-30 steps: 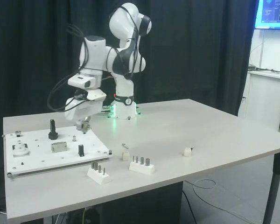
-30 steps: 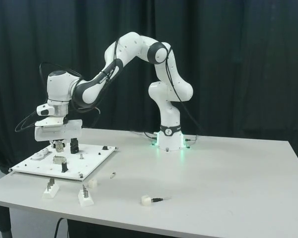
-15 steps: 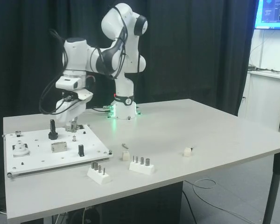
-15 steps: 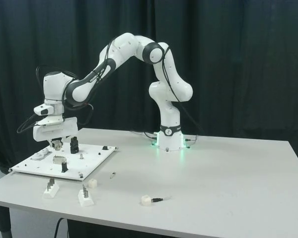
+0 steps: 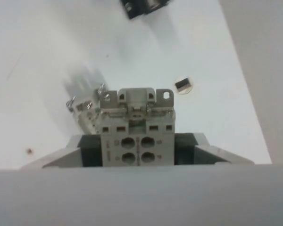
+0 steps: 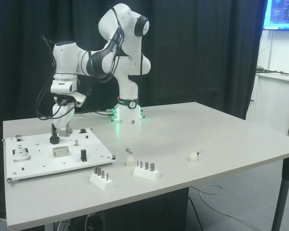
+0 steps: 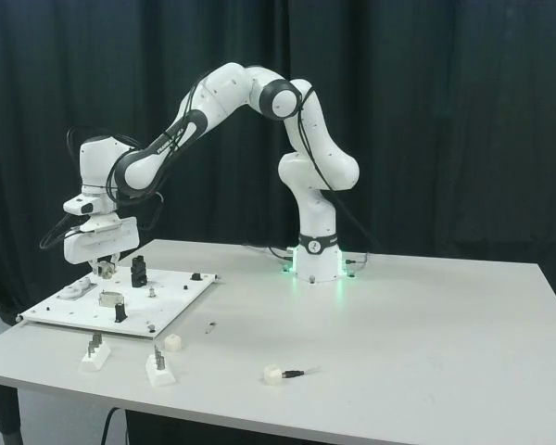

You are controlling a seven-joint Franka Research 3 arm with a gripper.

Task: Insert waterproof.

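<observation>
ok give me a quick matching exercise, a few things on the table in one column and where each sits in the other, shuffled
Things
1. grey connector
2. robot base
3. white board
4. small white block with a pin

Places
A. near the table's front edge, alone
B. by the green light
C. held in the gripper
D. flat on the grey table, carrying black fixtures

Pairs: 1-C, 2-B, 3-D, 4-A

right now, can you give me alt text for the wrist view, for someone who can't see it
The gripper holds a grey connector with four round sockets between its black fingers, above the white board. A small black part lies on the board beside it, and the grey table shows past the board's edge.
</observation>
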